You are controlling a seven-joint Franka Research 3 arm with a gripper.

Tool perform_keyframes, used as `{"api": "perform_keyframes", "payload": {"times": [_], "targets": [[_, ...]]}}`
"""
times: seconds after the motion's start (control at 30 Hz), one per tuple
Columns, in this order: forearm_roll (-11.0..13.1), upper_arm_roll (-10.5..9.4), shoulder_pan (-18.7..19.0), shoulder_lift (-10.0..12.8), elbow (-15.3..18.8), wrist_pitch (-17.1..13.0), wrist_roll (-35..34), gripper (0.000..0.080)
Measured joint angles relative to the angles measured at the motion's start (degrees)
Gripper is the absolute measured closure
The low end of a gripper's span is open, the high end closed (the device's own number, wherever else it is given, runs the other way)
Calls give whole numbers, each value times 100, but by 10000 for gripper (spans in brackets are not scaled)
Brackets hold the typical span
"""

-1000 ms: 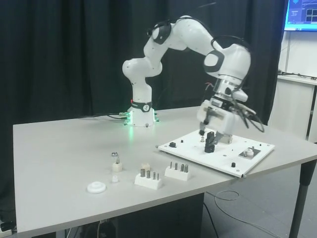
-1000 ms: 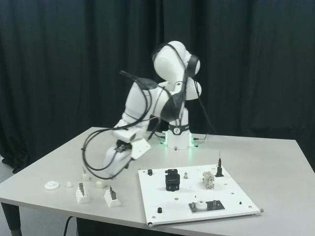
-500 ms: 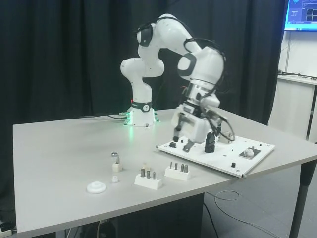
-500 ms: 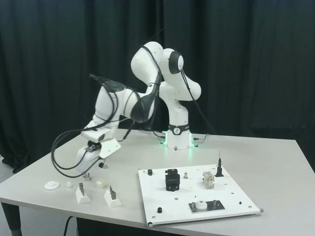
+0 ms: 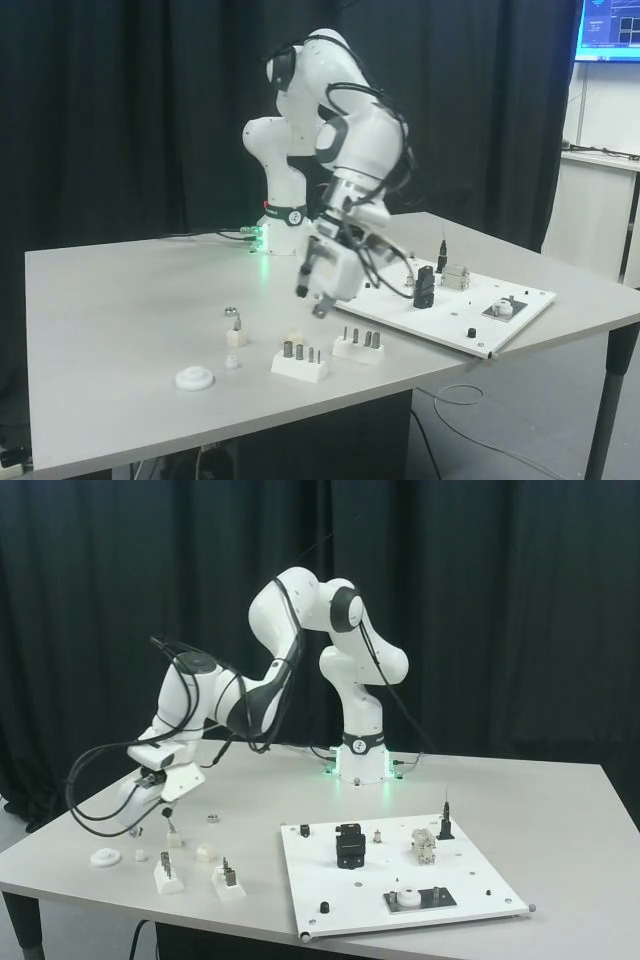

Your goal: Pick large gear.

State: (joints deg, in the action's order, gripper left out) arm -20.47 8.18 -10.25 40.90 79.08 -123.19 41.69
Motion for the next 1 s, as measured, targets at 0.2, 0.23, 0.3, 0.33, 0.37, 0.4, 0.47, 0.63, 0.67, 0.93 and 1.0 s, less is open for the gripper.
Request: {"api": "perform_keyframes", "payload": {"times": [0.2,0.23,0.3,0.33,0.37,0.4,0.47,0.63,0.67,0.93,1.0], "targets": [[11,154,-168,0,157,-395,86,3],[17,169,-202,0,180,-460,86,3],[60,208,-277,3,229,-606,82,3],[103,226,-313,3,249,-672,74,3],[159,247,-348,3,270,-739,63,3],[236,275,-382,3,292,-810,53,3],[406,336,-442,5,334,-937,49,3],[895,549,-530,41,374,-1180,49,3],[989,594,-540,52,374,-1215,50,3],[1658,820,-636,113,374,-1381,65,3],[1882,860,-662,121,372,-1392,55,3]]}}
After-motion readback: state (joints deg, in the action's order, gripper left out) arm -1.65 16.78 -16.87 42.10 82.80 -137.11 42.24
